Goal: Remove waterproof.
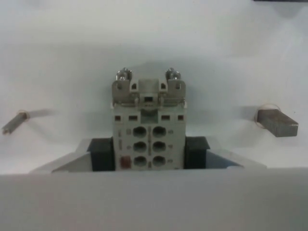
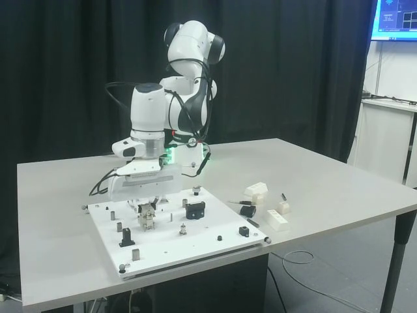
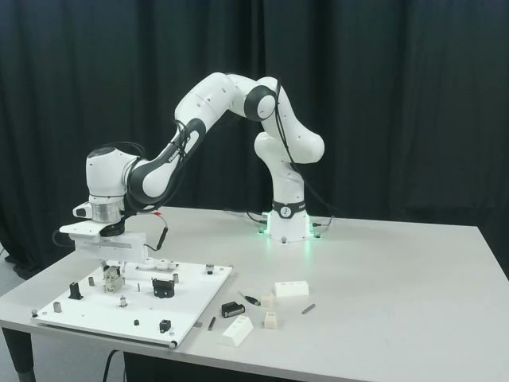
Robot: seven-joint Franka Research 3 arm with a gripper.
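Your gripper (image 1: 148,161) pinches the grey plug block (image 1: 148,139) between its black fingers (image 1: 102,154), straight above the white board (image 2: 195,251), so it can lift off.

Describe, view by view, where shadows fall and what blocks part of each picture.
Wrist view: a blurred pale band crosses the foreground; the connector sits centred, soft shadows beside it. Both room views: even light, black curtain behind, faint shadow under the gripper.
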